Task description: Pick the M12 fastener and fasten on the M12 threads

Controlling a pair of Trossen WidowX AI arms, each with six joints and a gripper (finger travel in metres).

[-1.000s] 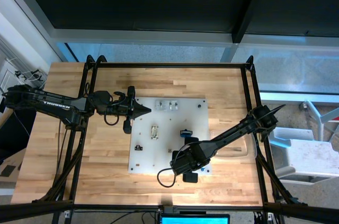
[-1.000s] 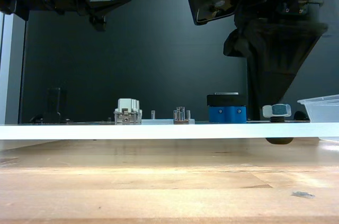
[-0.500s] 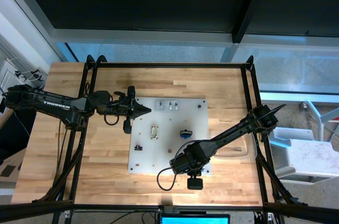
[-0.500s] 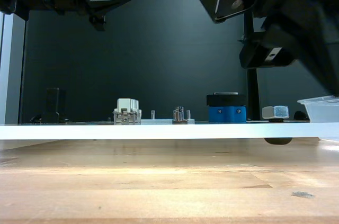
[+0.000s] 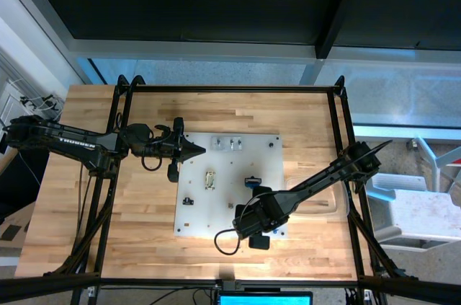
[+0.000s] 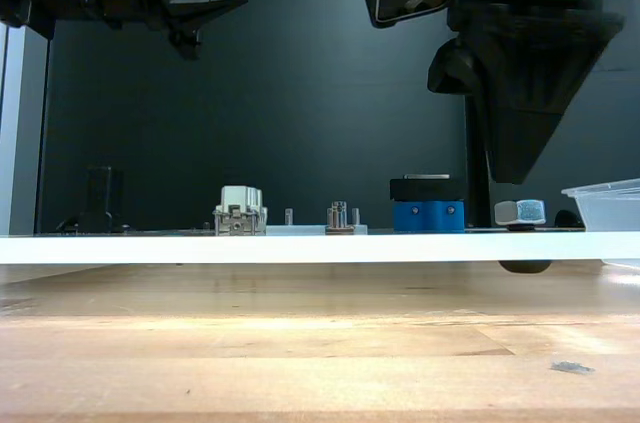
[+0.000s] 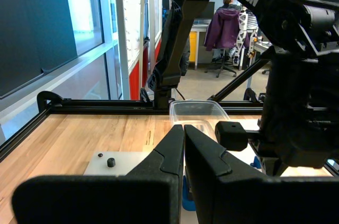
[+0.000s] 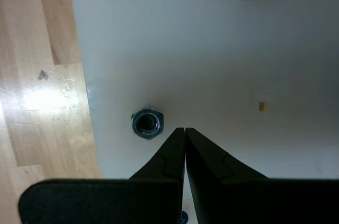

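The silver M12 nut (image 6: pixel 520 211) rests on the white board (image 6: pixel 300 246) near its near right edge, with a bit of the black stud showing under it, so it appears on its stud. My right gripper (image 6: pixel 515 175) hangs just above it, shut and empty. From the right wrist the nut (image 8: pixel 146 123) lies beside the closed tips of the right gripper (image 8: pixel 184 130), apart from them. In the high view the right gripper (image 5: pixel 265 224) hides the nut. My left gripper (image 5: pixel 198 150) is shut, holds nothing, and hovers at the board's far left edge.
A clear tray (image 5: pixel 317 204) sits to the right of the board; its rim (image 6: pixel 605 195) shows behind the nut. A blue block (image 6: pixel 428 215), a silver post (image 6: pixel 340 216) and a white connector (image 6: pixel 240 211) stand mid-board. A black frame surrounds the table.
The right gripper lifted and swung toward the near edge, then came back above the nut. The nut kept its place. The left arm has not moved.
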